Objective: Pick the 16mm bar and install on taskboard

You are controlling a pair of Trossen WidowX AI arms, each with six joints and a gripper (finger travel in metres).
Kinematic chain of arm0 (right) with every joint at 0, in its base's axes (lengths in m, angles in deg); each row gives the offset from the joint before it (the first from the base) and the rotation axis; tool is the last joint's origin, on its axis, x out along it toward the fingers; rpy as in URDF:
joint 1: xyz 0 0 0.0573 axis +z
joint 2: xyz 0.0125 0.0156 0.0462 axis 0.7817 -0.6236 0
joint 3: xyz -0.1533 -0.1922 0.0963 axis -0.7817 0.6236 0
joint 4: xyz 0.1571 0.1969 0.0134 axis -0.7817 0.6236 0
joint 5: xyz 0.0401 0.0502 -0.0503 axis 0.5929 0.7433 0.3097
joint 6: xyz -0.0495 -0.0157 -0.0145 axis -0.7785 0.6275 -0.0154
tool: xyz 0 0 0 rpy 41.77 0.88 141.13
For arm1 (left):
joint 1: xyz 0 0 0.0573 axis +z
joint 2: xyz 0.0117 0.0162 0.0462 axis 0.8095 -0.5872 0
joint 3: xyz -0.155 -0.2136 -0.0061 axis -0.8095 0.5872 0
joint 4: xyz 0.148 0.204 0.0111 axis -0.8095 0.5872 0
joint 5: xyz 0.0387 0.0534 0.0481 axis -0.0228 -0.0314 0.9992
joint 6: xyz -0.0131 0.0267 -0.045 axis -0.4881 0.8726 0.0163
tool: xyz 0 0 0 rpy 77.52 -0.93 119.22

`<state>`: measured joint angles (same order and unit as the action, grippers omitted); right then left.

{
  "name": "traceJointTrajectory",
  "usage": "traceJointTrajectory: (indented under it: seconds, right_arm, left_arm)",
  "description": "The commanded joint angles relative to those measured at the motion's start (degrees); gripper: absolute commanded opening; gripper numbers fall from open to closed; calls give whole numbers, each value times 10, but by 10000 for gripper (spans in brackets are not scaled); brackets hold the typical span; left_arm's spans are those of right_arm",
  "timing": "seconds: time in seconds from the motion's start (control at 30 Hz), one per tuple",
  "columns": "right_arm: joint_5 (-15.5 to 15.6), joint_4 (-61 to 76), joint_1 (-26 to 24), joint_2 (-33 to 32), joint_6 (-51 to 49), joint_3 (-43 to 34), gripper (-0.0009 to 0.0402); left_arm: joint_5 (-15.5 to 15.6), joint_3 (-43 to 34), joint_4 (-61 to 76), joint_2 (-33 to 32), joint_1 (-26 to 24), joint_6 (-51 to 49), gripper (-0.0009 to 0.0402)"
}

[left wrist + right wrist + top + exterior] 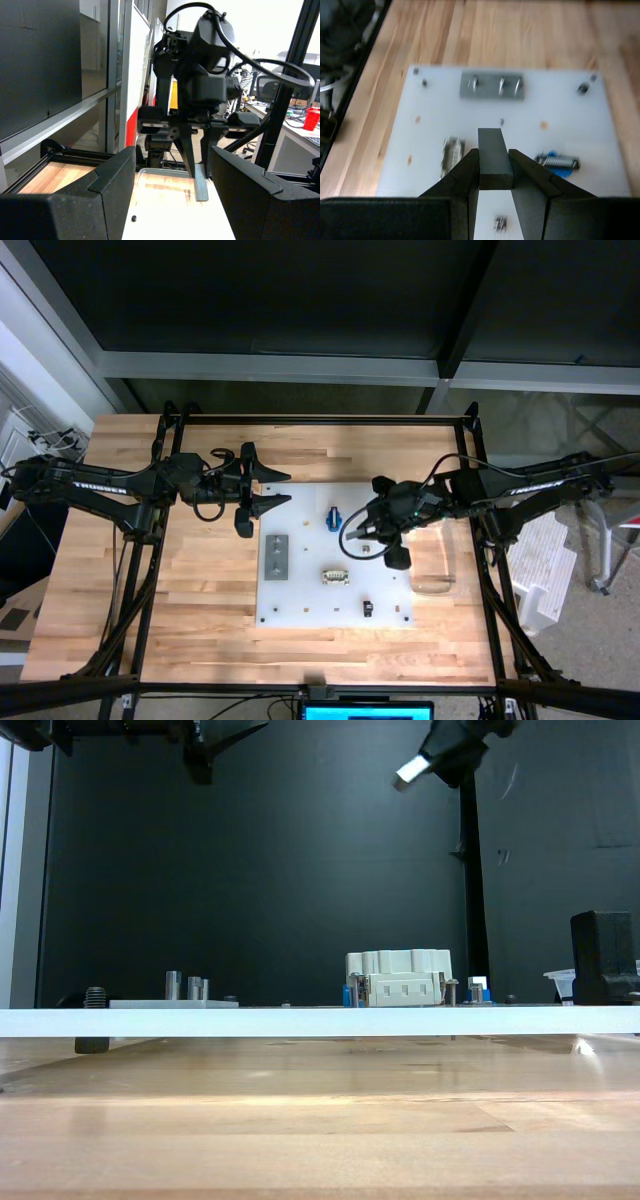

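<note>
The 16mm bar [493,145] is a dark flat bar held in my right gripper [494,161], whose fingers are shut on its sides. It hangs high above the white taskboard [300,605], clear of any seat. In the low view its pale end [410,768] sticks out of the right gripper [447,748] near the top. The left wrist view shows the bar [200,181] pointing down. My right gripper [362,532] is over the board's right half. My left gripper [283,489] hovers open and empty above the board's far left corner, facing the right arm.
On the board lie a grey plate with upright pins [275,560], a blue connector [333,517], a white connector [336,578] and a small black part [368,608]. A clear container [440,585] stands just right of the board.
</note>
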<state>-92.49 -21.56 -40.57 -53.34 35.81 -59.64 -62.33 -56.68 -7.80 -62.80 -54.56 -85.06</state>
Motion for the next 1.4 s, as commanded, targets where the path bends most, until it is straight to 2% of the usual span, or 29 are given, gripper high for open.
traceJointTrajectory:
  seconds: [0.03,0.53,0.87,0.97,1.07,1.4]
  right_arm:
    - [0,66,12,-19,15,-16,7]
    - [2,226,58,-83,78,-34,7]
    - [6,298,106,-113,136,-41,7]
    - [9,309,124,-131,137,-52,7]
    - [31,312,134,-142,150,-66,7]
    - [34,313,172,-180,209,-75,7]
  left_arm:
    - [0,0,0,0,0,0,200]
    - [0,0,0,0,0,0,200]
    - [0,0,0,0,0,0,200]
    - [0,0,0,0,0,0,200]
    - [0,0,0,0,0,0,200]
    - [0,0,0,0,0,0,200]
